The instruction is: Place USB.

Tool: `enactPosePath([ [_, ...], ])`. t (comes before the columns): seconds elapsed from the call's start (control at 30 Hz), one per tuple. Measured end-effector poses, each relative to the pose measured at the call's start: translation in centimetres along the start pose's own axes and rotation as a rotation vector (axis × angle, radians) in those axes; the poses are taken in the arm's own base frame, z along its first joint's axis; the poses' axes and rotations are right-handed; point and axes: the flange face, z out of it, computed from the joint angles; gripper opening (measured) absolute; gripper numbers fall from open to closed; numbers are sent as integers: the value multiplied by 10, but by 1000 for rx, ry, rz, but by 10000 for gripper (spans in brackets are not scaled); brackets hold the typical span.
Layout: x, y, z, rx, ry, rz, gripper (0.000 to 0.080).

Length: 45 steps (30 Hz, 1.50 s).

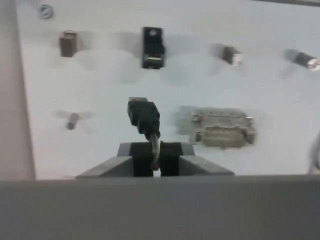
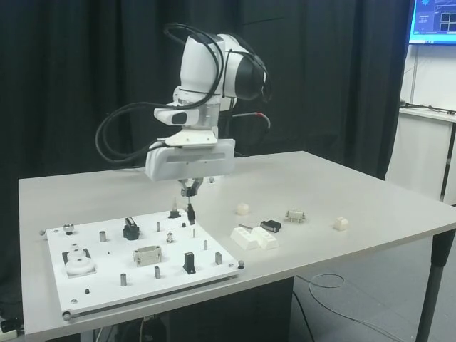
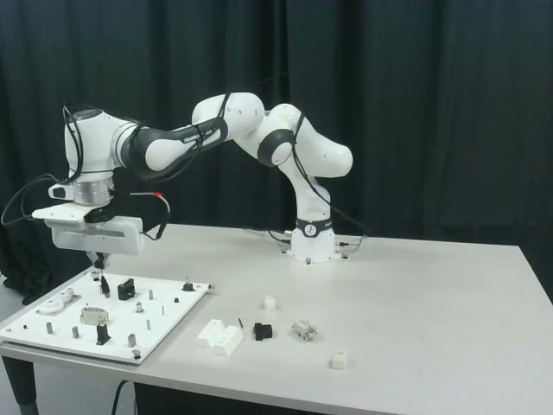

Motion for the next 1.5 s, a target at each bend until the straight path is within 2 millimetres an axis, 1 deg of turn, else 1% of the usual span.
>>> enactPosePath([
  [0.13,-6,-8,4,8,-41,5,26],
  [0.27,-16,-22,7,17,-94,11,26],
  [0.5,-37,-52,11,11,-192,34,26],
  [0.8,-71,-93,19,-41,-322,51,26],
  [0.93,-85,-107,26,-70,-365,61,26],
  [1.17,-109,-130,44,-122,-419,70,26],
  [1.5,-148,-163,65,-197,-472,89,26],
])
